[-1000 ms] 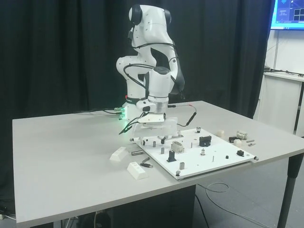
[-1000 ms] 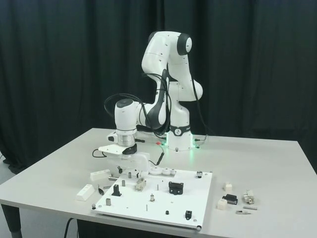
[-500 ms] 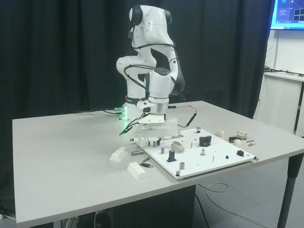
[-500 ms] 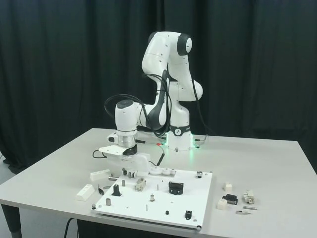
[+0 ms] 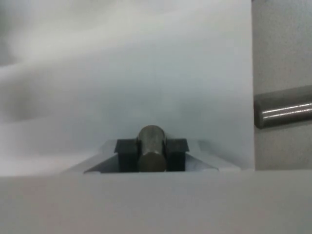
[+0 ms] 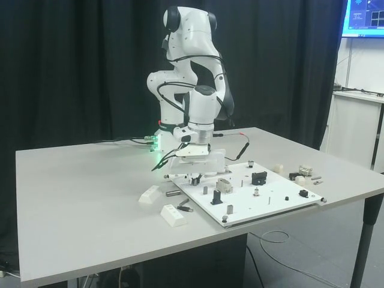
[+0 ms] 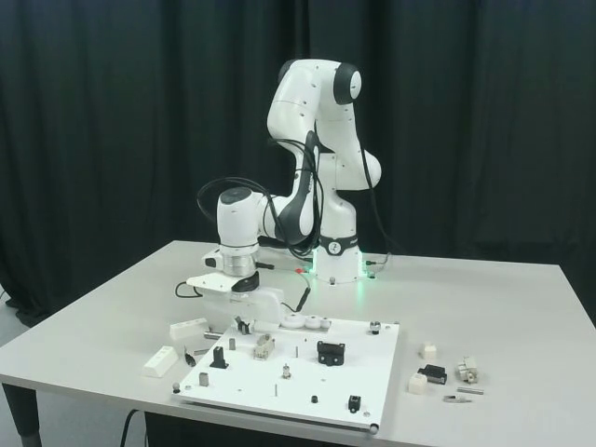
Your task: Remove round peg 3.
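Round peg 3 (image 5: 151,153) clamped in pincer (image 6: 195,178), above white board (image 7: 354,372)

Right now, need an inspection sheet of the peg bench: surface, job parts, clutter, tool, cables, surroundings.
Surface: grey table, white assembly board near its front edge.
Job's things: round peg held upright between black pads, above the board.
Clutter: two white blocks and a loose metal pin beside the board; small parts off its far side.
Tool: tool shut on the peg, over the board's corner.
Cables: black cable looping at the wrist; another under the table.
Surroundings: black curtain, screen, white cabinet.
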{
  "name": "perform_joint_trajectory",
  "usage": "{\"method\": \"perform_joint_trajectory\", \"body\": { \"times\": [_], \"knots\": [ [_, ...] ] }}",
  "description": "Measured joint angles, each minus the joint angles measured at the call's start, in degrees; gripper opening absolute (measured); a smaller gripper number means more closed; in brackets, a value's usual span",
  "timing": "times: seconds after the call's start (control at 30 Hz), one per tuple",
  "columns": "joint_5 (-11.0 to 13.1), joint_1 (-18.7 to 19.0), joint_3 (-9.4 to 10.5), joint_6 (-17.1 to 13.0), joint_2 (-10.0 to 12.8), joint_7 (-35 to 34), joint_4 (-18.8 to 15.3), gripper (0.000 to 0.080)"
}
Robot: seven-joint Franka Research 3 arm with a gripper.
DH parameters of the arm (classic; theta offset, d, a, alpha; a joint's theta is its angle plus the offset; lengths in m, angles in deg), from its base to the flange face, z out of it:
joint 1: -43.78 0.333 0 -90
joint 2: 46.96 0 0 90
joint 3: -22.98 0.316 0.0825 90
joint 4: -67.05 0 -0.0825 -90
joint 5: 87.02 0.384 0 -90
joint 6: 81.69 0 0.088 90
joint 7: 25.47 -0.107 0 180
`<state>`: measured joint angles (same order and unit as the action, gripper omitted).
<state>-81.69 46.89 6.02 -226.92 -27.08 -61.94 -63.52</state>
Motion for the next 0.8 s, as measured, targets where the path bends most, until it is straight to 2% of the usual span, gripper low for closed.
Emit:
{"method": "perform_joint_trajectory", "body": {
  "times": [0.37,0.8],
  "knots": [
    [0.00,0.01,-0.22,1.08,-0.69,0.00,0.19,0.0114],
    [-0.03,0.00,-1.03,6.02,-4.38,0.00,0.70,0.0113]
  ]
}}
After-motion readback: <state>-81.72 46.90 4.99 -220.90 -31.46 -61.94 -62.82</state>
